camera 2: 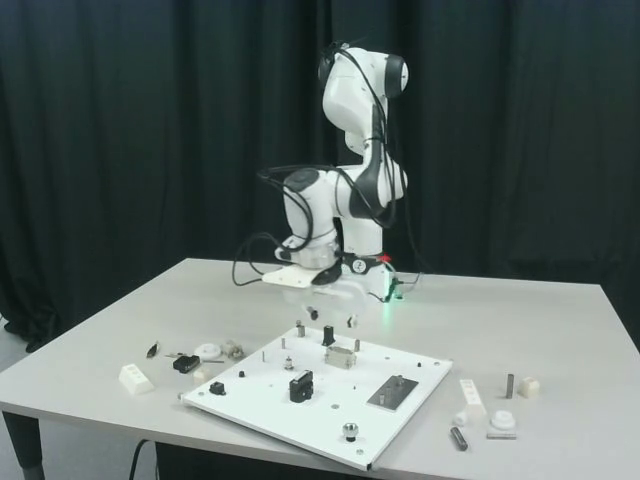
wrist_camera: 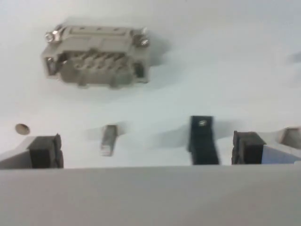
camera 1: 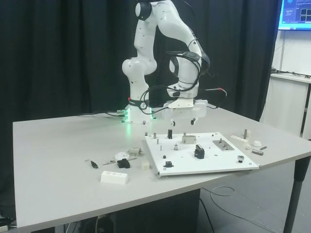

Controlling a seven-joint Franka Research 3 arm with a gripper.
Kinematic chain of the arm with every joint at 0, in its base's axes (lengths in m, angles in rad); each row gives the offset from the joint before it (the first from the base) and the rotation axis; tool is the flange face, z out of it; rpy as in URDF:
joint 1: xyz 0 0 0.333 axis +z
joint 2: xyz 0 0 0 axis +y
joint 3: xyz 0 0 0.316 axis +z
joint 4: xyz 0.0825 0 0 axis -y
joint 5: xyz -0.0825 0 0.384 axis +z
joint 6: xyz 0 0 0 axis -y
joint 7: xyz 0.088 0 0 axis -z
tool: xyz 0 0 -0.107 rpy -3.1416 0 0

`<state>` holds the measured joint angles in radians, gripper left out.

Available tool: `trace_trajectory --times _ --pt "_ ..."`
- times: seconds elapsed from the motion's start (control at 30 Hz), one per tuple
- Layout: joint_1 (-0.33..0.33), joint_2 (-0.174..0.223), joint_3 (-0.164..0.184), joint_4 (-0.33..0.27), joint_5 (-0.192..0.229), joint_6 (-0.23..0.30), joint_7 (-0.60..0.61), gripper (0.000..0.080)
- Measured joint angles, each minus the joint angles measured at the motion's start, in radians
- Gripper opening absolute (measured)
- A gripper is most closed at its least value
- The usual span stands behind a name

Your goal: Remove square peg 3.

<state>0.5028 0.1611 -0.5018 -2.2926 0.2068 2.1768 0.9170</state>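
Square peg 3 point(wrist_camera: 202, 140) stands upright on the white board point(camera 1: 214, 165), open pincer point(wrist_camera: 146, 150) above it

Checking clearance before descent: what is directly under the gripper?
Under the open gripper stands a black peg on the white board, beside a grey peg. The pegs' sockets are hidden.

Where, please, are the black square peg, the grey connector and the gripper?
black square peg point(wrist_camera: 202, 141): wrist view, its shaft.
grey connector point(wrist_camera: 97, 57): wrist view, its body.
gripper point(wrist_camera: 146, 149): wrist view, midway between its fingertips.
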Motion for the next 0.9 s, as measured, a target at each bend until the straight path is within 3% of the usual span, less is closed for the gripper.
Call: trace_trajectory --times 0.47,0.9 --pt "0.019 -0.011 0.075 -0.082 -0.004 0.075 0.120 0.0800" --pt "0.019 -0.016 0.104 -0.151 -0.017 0.154 0.153 0.0800"
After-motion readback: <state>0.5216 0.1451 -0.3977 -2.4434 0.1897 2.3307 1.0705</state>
